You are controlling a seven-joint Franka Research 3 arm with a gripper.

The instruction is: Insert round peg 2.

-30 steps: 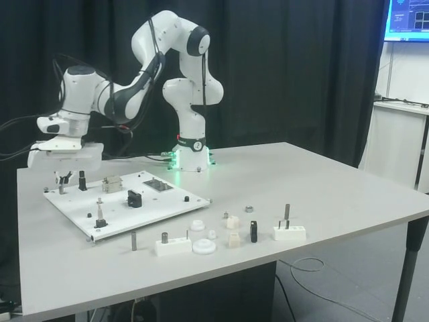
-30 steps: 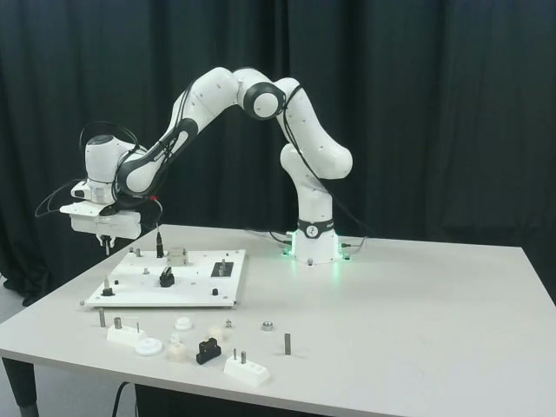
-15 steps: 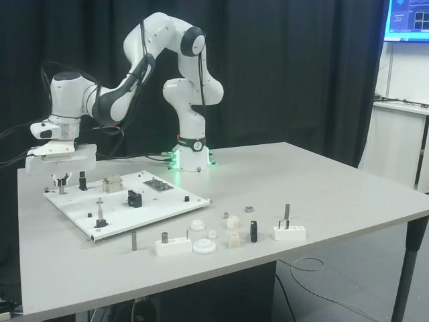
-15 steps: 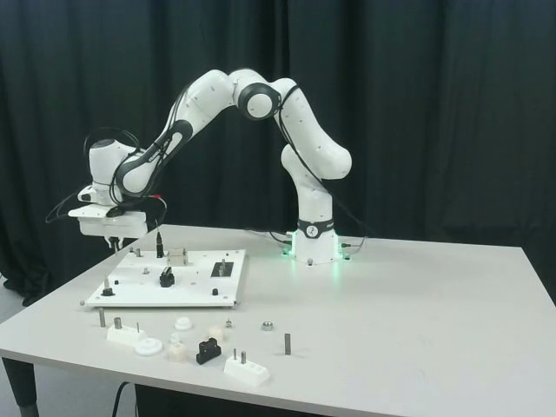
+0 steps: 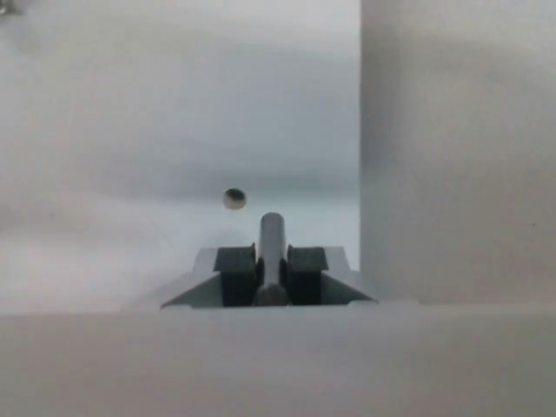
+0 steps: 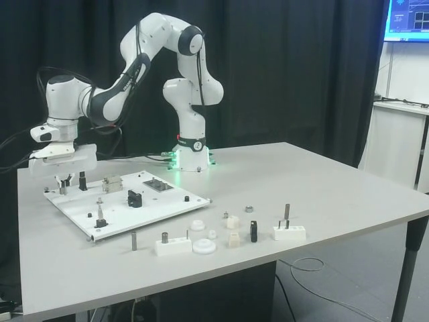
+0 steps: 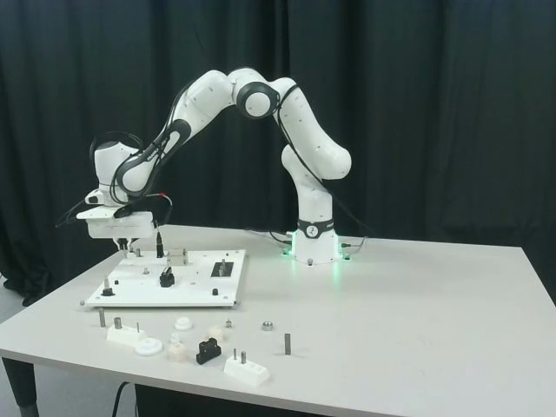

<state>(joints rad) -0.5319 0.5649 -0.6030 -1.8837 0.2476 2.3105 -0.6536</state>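
The gripper (image 5: 271, 276) pinched the round peg (image 5: 271, 239) between its black fingers (image 5: 234, 271), just above the white board (image 6: 157, 204) near its far corner; a small hole (image 5: 234, 199) lay near the peg tip; the grey table (image 6: 322, 184) spread beyond the board edge.

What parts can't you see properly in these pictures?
- Wrist view: the peg sits between the fingers, but its lower end is hidden behind the grey housing across the picture's bottom.
- Wrist view: the hole shows, yet its depth cannot be told.
- First room view: the gripper is too small to show the peg.
- Second room view: same, the gripper's body hides it.
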